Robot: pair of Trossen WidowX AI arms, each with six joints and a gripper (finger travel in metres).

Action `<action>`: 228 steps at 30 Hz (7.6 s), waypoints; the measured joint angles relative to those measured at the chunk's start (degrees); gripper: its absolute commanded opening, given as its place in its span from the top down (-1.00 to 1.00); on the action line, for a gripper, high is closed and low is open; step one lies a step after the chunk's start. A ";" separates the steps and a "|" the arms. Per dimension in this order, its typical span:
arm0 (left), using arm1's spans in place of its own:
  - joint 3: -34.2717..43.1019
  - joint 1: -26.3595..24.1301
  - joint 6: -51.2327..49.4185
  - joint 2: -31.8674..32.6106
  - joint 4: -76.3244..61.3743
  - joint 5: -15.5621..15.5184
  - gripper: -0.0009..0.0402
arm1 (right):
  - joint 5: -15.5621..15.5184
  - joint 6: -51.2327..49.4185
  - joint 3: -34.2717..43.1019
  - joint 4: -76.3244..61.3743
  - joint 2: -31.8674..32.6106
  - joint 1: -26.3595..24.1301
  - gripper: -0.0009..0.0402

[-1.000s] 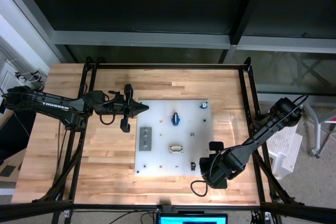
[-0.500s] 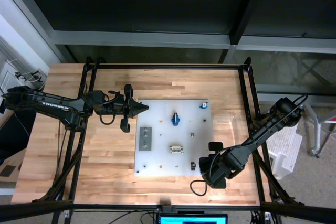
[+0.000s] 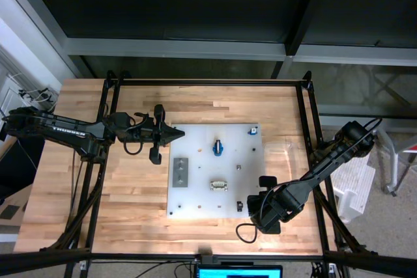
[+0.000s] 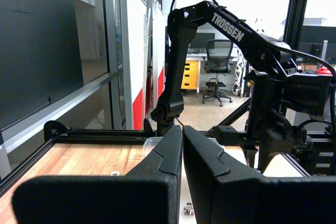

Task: Pick the 16mm bar and install on taskboard

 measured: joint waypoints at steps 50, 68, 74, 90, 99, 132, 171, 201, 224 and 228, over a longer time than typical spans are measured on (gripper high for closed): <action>0.02 0.00 0.00 0.00 0.00 0.00 0.96 | -0.04 -2.93 1.11 -1.18 -0.15 -0.09 0.94; 0.02 0.00 0.00 0.00 0.00 0.00 0.96 | 0.02 -2.89 0.90 -1.22 -0.15 -0.57 0.94; 0.00 0.00 0.00 0.00 0.02 0.00 0.96 | 1.07 -2.23 0.81 -1.64 -0.15 -0.76 0.94; 0.00 0.00 0.00 0.00 0.02 0.00 0.96 | 0.26 -1.22 0.79 -1.11 -0.15 -0.61 0.94; 0.00 0.00 -0.02 0.00 0.00 0.00 0.96 | -0.11 -0.87 0.76 -0.59 -0.15 -0.35 0.94; 0.02 0.00 0.00 0.00 0.00 0.00 0.96 | -0.07 -0.66 -0.15 1.25 1.53 0.11 0.94; 0.02 0.00 0.00 0.00 0.00 0.00 0.96 | 0.00 -1.73 -1.14 0.74 -2.49 0.13 -0.32; 0.02 0.00 0.00 -0.02 0.00 0.00 0.96 | -0.63 -2.25 -1.03 -4.83 -12.70 0.11 -0.09; 0.00 0.00 0.00 -0.02 0.00 0.00 0.96 | 1.97 -7.65 -1.03 -4.74 -15.80 -1.25 0.96; 0.02 0.00 -0.02 0.00 0.00 0.00 0.96 | 3.13 -10.47 -1.03 -4.70 -18.38 -2.99 0.96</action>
